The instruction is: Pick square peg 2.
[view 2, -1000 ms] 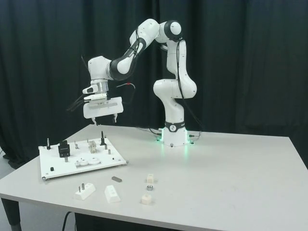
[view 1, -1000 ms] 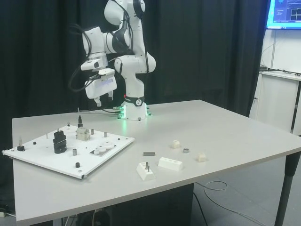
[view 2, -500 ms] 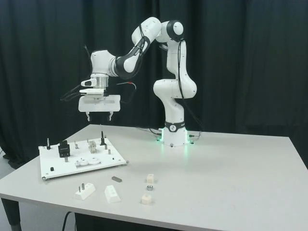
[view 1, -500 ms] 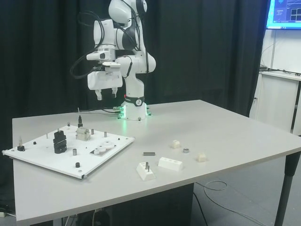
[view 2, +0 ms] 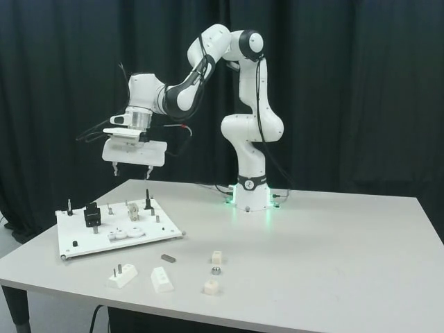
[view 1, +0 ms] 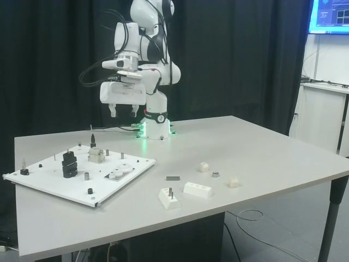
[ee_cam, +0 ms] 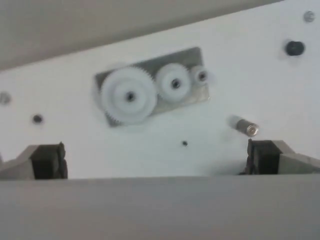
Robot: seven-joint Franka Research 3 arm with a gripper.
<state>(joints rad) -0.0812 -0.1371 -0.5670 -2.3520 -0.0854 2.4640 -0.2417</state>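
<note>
I've got the gripper (view 1: pixel 122 113) parked high over the white board (view 1: pixel 136 169), fingers wide apart and empty, so the wrist cam frames the gear plate (ee_cam: pixel 155 87). Can't tell which upright stub is square peg 2; probably on that board.

A white board (view 1: pixel 76 180) lies at the left of the grey counter (view 1: pixel 262 147), carrying three white gears (ee_cam: pixel 150 90) on a grey plate and a black block (view 1: pixel 68 164). Small white blocks (view 1: pixel 197 189) sit lower centre. A screen (view 1: pixel 330 16) shows upper right.
</note>
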